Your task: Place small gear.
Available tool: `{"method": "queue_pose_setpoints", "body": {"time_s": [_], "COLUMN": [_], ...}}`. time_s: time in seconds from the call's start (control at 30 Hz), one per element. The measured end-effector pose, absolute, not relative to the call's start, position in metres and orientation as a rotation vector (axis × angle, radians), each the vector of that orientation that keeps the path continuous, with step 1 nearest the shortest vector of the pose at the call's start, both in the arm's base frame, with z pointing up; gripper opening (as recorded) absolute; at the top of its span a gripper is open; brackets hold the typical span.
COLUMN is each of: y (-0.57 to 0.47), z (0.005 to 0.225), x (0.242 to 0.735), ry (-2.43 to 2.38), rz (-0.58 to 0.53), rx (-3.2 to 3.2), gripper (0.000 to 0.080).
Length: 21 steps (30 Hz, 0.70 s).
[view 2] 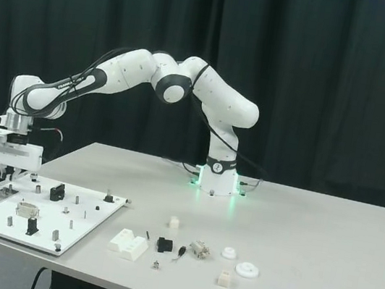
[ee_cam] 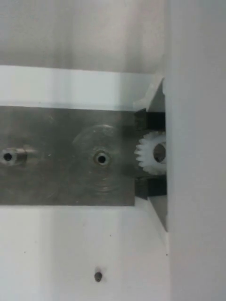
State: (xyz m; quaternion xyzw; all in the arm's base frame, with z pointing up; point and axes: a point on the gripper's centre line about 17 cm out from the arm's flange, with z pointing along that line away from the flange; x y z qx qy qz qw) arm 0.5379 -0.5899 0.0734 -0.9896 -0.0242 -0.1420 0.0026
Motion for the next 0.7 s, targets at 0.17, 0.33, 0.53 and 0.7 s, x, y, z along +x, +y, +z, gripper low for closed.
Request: {"method": "queue_pose_setpoints", "body": {"time_s": [0.17,0.33,0.53,0.7], "y": [-0.592,-0.5916,-0.5895,-0.5853], "z": [0.0774,0.0785,0.0787,0.0794], "x": [0.5374,0.5379,0.539,0.542], "ry": [-0.079,-0.082,-0.086,-0.097], "rz": [-0.444,-0.444,-0.443,-0.441], "rx": [-3.106,-3.104,-3.099,-3.091], "gripper": [0.0196,0.0196,0.0196,0.0196]}}
